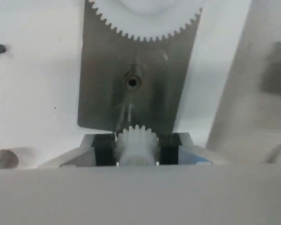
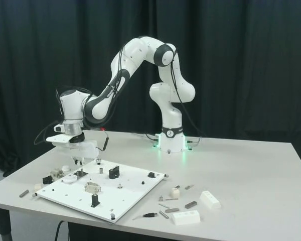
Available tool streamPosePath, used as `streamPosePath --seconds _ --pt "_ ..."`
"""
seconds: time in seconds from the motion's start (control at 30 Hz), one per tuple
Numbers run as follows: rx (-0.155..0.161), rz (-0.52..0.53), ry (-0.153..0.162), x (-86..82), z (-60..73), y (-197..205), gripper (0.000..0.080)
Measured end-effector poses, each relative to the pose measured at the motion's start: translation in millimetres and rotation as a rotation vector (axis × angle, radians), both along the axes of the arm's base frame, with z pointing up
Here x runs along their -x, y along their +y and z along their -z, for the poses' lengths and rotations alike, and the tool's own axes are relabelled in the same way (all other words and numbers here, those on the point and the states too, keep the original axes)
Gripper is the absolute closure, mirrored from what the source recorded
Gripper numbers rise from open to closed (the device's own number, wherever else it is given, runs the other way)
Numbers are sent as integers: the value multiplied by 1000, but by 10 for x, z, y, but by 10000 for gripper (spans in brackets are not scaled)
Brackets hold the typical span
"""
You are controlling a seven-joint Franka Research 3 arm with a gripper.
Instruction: Place small gear.
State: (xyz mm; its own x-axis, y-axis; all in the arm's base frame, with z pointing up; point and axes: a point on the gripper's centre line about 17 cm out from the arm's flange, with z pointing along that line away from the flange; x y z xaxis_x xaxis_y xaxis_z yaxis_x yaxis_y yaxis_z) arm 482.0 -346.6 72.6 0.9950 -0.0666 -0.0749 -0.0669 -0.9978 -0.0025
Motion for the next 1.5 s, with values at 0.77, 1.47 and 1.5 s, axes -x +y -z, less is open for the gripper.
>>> streamPosePath --seconds 0.77,1.47,1.5 --pt "-1 -8 -4 -41 -173 -42 609" --pt "-2 -33 -11 -160 -189 69 609" --pt "-5 -37 -12 -182 -189 101 609"
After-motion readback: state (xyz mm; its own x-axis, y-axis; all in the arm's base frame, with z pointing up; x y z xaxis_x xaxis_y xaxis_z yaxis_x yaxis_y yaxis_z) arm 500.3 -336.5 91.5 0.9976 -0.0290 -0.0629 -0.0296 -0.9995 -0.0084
